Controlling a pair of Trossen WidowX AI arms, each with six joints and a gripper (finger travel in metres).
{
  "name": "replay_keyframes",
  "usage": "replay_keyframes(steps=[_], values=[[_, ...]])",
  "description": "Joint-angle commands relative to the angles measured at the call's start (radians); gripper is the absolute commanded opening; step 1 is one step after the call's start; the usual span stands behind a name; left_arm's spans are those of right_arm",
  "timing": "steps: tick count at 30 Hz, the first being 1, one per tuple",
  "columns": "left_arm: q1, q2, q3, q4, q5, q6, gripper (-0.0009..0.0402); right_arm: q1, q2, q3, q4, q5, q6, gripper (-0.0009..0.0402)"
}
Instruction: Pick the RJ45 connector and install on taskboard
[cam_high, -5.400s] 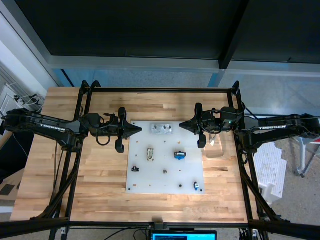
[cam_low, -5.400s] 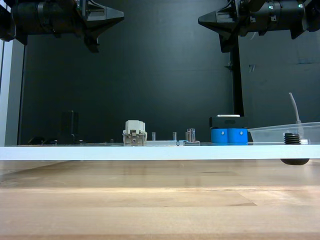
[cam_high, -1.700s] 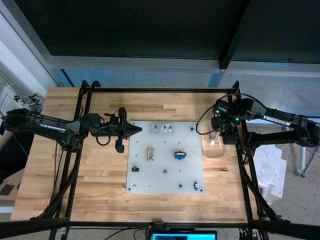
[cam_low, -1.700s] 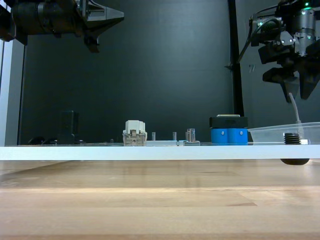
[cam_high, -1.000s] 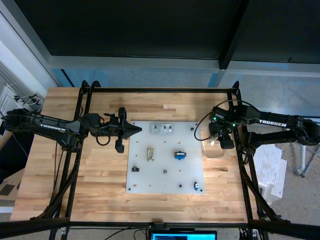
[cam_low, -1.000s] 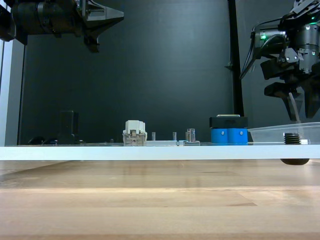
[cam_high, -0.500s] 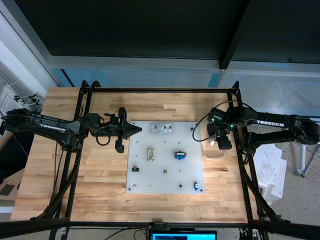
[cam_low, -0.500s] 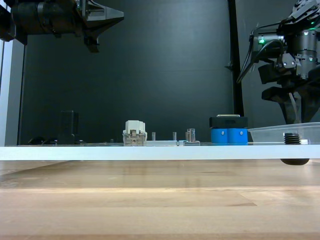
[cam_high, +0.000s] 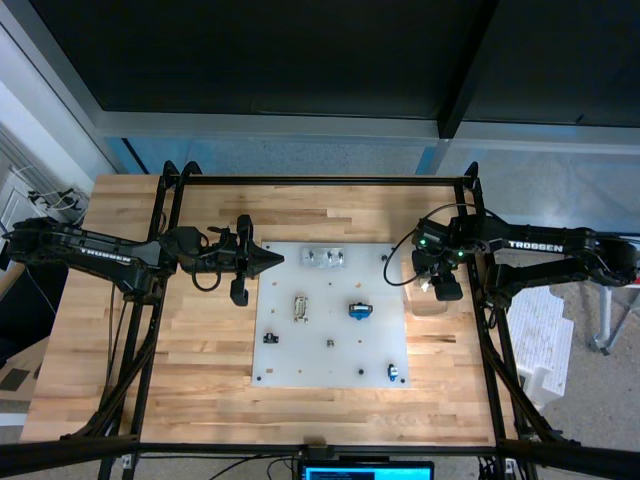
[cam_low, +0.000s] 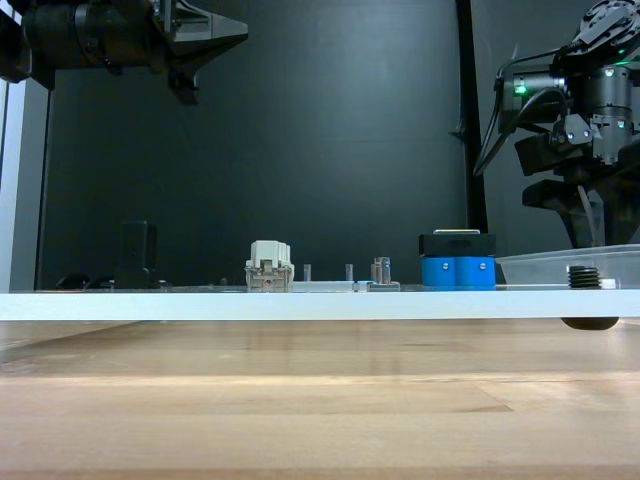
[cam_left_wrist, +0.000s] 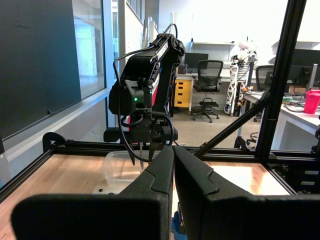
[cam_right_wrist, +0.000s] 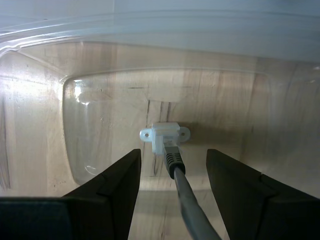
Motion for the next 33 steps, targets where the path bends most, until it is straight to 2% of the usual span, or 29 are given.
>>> replay_keyframes(steps=[1,16,20,33], values=[[0.0,0.0,0.0,0.0,0.0,0.0,0.0,0.003,0.012,-0.001,0.0,0.003,0.0,0.0154],[0.0,0.0,0.0,0.0,0.0,0.0,0.0,0.014,0.013,0.0,0.001,0.004,0.002,0.0031],[0.0,0.0,0.0,0.0,0.0,0.0,0.0,0.016,0.013,-0.001,0.002,0.018,0.005,0.0],[0.0,0.0,0.0,0.0,0.0,0.0,0.0,0.02,0.011,0.003,-0.006,0.025,0.005,-0.0001]])
